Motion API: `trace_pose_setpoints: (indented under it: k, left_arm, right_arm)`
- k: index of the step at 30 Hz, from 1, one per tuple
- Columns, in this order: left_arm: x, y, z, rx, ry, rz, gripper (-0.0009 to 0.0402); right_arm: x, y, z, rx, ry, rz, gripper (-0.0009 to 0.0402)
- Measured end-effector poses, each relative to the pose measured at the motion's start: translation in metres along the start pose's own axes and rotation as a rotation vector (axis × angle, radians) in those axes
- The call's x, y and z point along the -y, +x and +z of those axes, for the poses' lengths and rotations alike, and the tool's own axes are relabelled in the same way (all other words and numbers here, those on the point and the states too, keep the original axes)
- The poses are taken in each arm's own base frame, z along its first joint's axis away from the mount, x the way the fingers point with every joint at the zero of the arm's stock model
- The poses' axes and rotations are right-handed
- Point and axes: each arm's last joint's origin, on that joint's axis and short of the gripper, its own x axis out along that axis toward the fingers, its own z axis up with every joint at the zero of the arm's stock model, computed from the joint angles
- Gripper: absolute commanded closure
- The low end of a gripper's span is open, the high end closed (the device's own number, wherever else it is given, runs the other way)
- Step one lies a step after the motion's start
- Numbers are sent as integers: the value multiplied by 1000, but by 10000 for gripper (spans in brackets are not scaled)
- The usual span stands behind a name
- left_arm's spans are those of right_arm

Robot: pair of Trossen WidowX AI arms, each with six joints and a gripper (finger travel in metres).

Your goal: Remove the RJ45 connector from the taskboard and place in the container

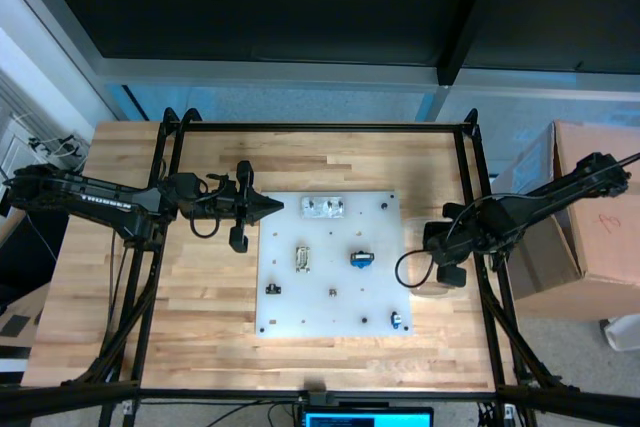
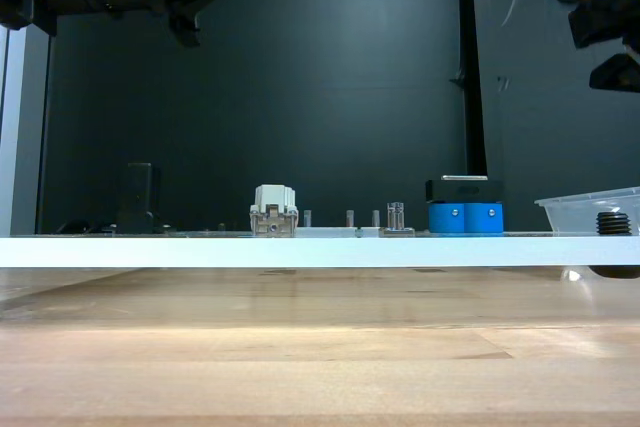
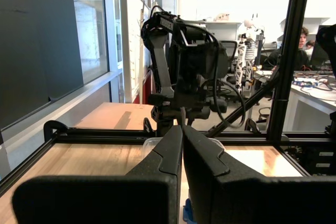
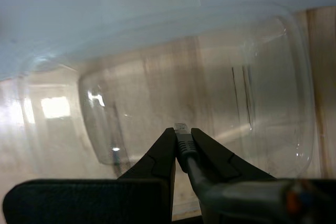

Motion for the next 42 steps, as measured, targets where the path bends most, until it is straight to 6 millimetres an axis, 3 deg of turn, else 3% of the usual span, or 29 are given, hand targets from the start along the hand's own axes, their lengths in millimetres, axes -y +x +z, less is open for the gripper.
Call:
trace_pose_setpoints:
  k: [11, 22, 42]
  left_arm:
    - [0, 0, 0, 0, 0, 0, 393]
    - [0, 0, 0, 0, 0, 0, 393]
    - [0, 0, 0, 0, 0, 0, 393]
  right_arm:
    - [-5, 37, -3, -83, -13, -53, 393]
    - [-10, 62, -4, -112, -14, -44, 393]
    - [-17, 73, 4, -88, -11, -26, 393]
